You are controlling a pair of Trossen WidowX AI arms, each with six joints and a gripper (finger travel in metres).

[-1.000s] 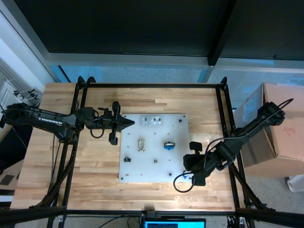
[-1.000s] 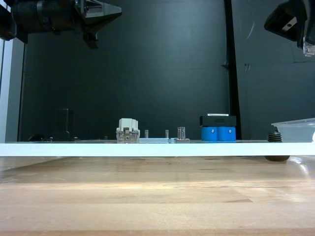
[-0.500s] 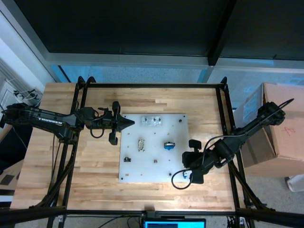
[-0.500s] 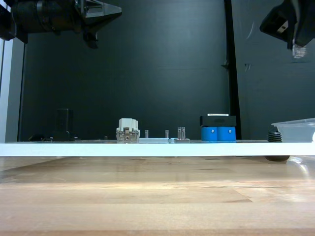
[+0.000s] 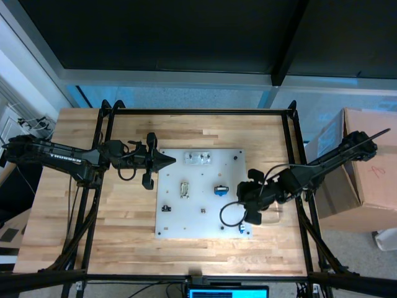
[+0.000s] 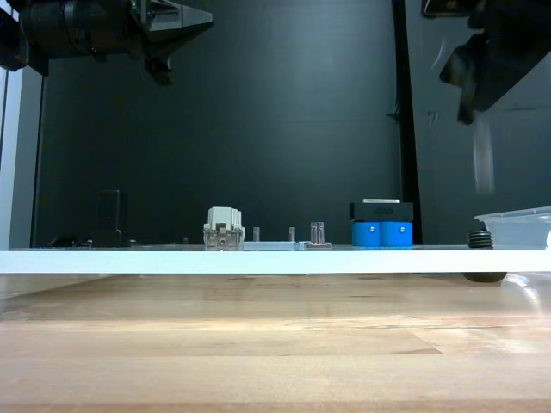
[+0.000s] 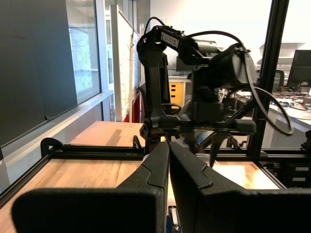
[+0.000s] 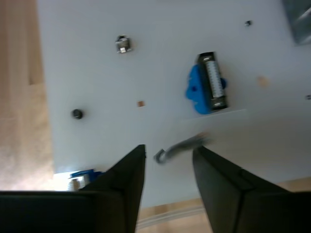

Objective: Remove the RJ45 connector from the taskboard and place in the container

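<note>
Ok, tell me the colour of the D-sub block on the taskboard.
The D-sub block is blue, silvery face; right wrist view shows it best.

White brand lettering "TROSSEN" along a black link of the right arm (image 7: 171,38), seen across the table

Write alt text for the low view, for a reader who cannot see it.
A pale blur, apparently the RJ45 connector, hangs free below the right gripper, above the clear container. The left gripper sits high at the left, over the taskboard.
</note>
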